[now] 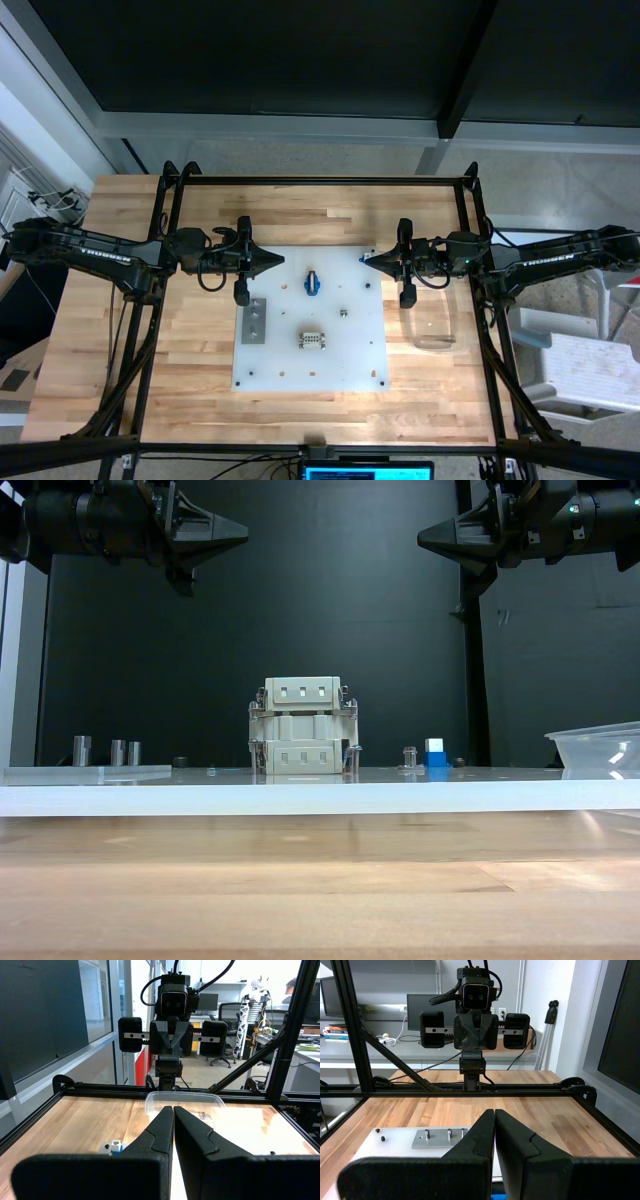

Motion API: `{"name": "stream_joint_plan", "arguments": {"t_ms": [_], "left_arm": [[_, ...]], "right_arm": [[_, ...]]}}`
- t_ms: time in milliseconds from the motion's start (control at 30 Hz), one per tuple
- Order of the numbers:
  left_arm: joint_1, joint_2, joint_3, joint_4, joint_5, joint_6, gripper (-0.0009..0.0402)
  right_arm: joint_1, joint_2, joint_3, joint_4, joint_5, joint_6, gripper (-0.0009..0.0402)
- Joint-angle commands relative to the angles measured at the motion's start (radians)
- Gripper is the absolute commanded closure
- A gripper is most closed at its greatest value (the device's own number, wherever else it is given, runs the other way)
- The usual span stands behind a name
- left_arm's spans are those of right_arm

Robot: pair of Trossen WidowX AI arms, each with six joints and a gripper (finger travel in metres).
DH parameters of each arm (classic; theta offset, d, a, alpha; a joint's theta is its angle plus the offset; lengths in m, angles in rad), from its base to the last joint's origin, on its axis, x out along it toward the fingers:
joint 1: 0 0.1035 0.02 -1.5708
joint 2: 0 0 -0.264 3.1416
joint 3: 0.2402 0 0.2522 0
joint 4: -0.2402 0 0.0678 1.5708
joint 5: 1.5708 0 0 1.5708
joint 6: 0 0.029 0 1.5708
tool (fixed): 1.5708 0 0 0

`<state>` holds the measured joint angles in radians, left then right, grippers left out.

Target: Remove the HAN10-E connector and place it in the container

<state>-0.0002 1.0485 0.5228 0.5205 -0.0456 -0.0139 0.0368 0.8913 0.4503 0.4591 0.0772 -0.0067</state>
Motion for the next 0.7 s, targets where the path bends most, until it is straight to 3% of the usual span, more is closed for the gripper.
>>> {"name": "stream_joint_plan", "arguments": {"t_ms": [33,467,700], "left_arm": [[0.0,0.0,0.0,0.0,0.0,0.0,0.0393],[0.0,0.0,0.0,0.0,0.0,0.0,0.0393],[0.0,0.0,0.0,0.001,0.0,0.0,0.0393]], "right_arm": [[0.0,0.0,0.0,0.002,0.008,0.104,0.0393],[0.001,0.0,0.008,0.001,0.003,0.108,0.0393],[0.001,0.002,0.129,-0.148,0.0,0.108,0.0393]]}}
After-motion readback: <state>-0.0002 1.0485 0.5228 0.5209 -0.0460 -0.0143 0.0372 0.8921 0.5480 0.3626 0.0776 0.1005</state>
